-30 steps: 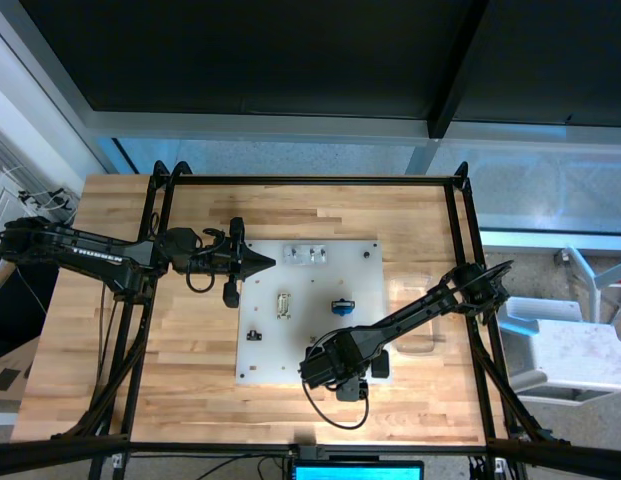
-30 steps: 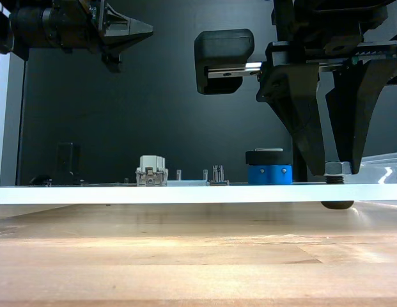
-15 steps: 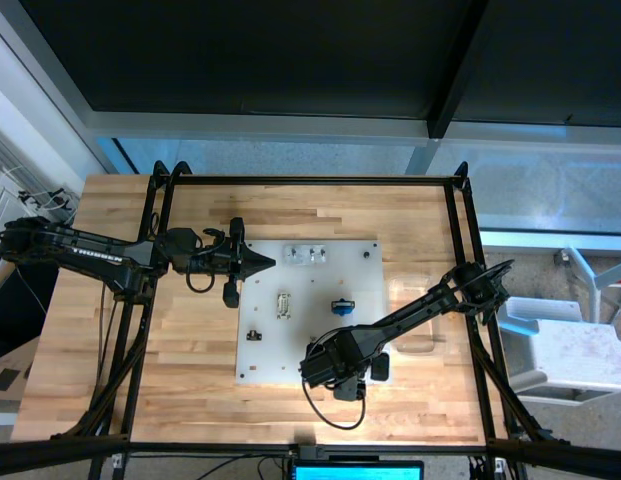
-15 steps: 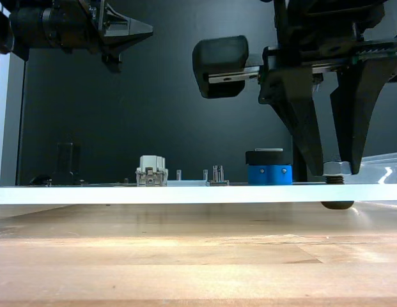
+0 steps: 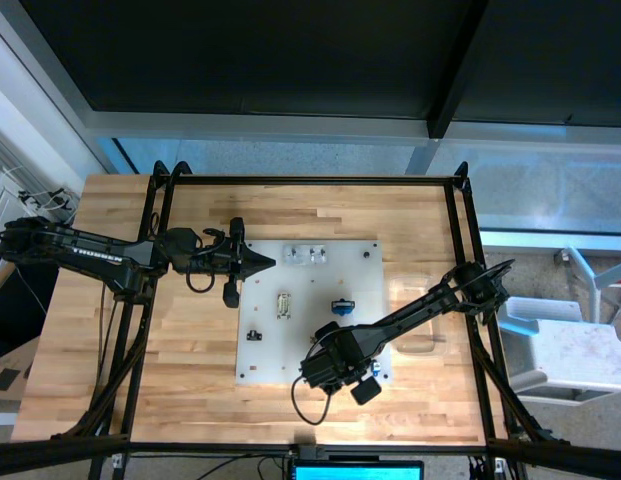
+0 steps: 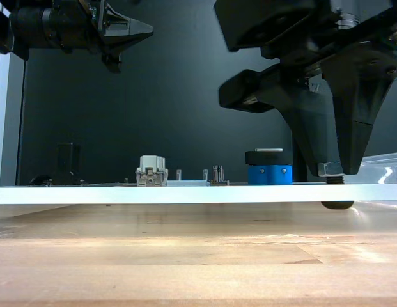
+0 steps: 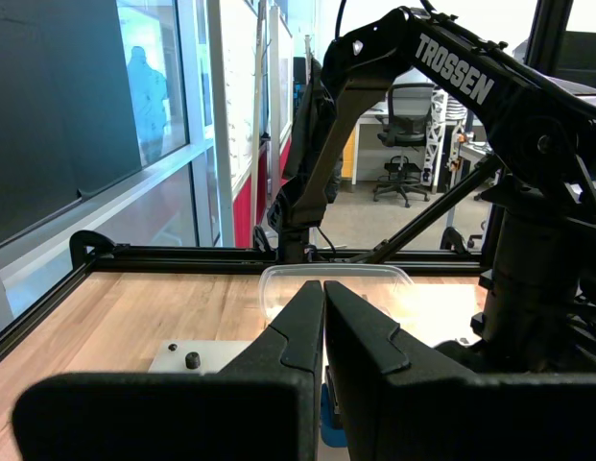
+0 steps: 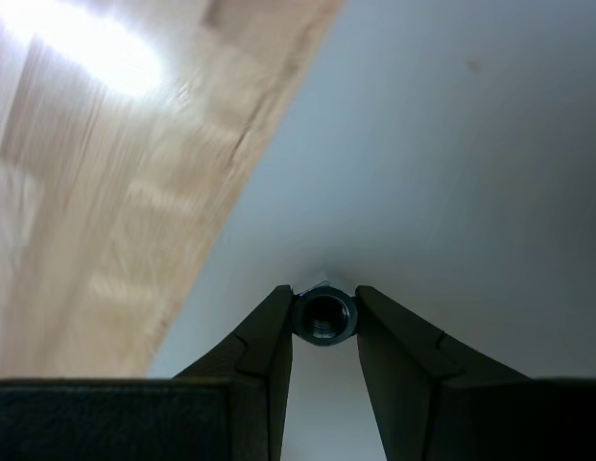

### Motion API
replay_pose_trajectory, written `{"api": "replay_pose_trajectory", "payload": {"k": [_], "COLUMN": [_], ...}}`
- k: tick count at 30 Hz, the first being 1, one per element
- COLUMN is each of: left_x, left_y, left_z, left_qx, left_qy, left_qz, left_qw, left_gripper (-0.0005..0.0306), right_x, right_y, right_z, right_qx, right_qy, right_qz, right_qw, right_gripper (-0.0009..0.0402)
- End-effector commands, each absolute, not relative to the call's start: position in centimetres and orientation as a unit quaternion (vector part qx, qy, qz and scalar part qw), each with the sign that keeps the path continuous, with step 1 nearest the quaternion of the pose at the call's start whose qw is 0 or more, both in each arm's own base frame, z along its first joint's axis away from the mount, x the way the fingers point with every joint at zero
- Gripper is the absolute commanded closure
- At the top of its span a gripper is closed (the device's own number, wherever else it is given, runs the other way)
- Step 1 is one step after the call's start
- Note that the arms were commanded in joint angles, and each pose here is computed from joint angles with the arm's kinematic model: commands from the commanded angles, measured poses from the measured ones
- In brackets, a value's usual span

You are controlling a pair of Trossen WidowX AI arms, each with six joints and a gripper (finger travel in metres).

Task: Pick the M12 fastener and fasten on the M12 threads

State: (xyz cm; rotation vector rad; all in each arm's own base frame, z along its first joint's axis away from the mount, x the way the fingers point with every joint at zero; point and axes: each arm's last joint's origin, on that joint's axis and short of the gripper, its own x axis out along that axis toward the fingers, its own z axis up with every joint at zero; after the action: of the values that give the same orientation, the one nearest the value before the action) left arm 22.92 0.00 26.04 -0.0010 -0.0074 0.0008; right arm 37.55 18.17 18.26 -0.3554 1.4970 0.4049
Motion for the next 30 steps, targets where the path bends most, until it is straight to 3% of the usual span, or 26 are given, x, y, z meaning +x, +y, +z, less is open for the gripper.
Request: {"api": "replay_pose_trajectory", "payload": {"k": [1,14,20,30], "left_x": [22.92,22.92,22.92,22.92], "left_y": [0.00,0.00,0.01,0.01], "left_z": [26.05,26.05,26.05,26.05], "left_qx": [-0.0003,-0.0003,-0.0003,-0.0003], "left_qy": [-0.0039,-0.0039,-0.0039,-0.0039], "left_qz": [0.0002,0.0002,0.0004,0.0004], "left_qw": [0.99999,0.99999,0.99999,0.99999], "left_gripper": [0.0300,0.0300,0.0300,0.0300], "right_x": [37.46,37.46,37.45,37.46], "right_y": [18.14,18.13,18.13,18.13], "right_z": [18.30,18.33,18.35,18.41], "right_qx": [-0.114,0.140,0.268,0.402], "right_qy": [0.685,0.688,0.656,0.590], "right_qz": [0.137,-0.112,-0.238,-0.369], "right_qw": [0.707,0.703,0.665,0.594], "right_gripper": [0.0366,0.0366,0.0365,0.0366]}}
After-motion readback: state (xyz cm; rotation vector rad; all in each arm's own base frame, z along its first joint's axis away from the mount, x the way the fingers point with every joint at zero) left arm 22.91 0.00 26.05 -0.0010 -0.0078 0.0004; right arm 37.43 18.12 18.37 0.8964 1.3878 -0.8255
